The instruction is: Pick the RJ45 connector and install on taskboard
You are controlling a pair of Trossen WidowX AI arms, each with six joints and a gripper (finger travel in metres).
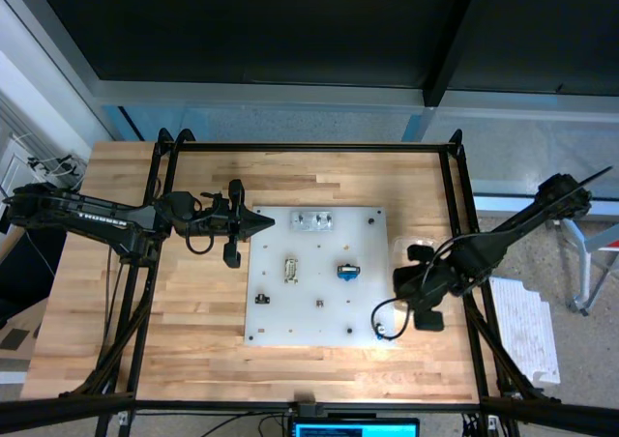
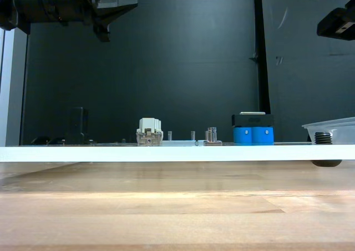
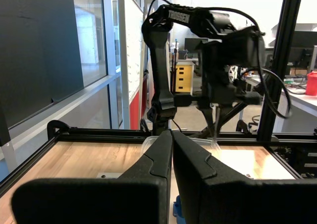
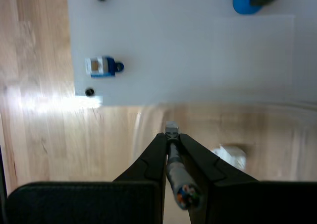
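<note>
Two black robot arms reach in over a wooden table [image 1: 193, 340] from either side. At the left, the left gripper [image 1: 263, 222] hangs high over the far left edge of the taskboard [image 1: 309, 311], its fingers pressed together on nothing.

The taskboard lies flat in the middle, with a whitish fitting [image 1: 289, 269], a silver bracket [image 1: 313, 221] and a blue block [image 1: 346, 272] on it.

At the right, the right gripper [image 4: 172, 136] is raised just off the board's right edge, above a clear tray [image 2: 341, 130]. It pinches a short cable stub [image 4: 178, 177], with the RJ45 connector [image 4: 171, 128] poking out beyond the fingertips. The picking looks done, and carrying the plug to the board is the step in hand.

The right wrist view shows a small blue socket [image 4: 101, 66] near a corner hole of the board, which is probably where the plug goes. The next move calls for swinging the plug over the board, lining it up with that opening and pressing it in. The tray rim below and the raised fittings are the likely snags. The left gripper is well apart from that path.
</note>
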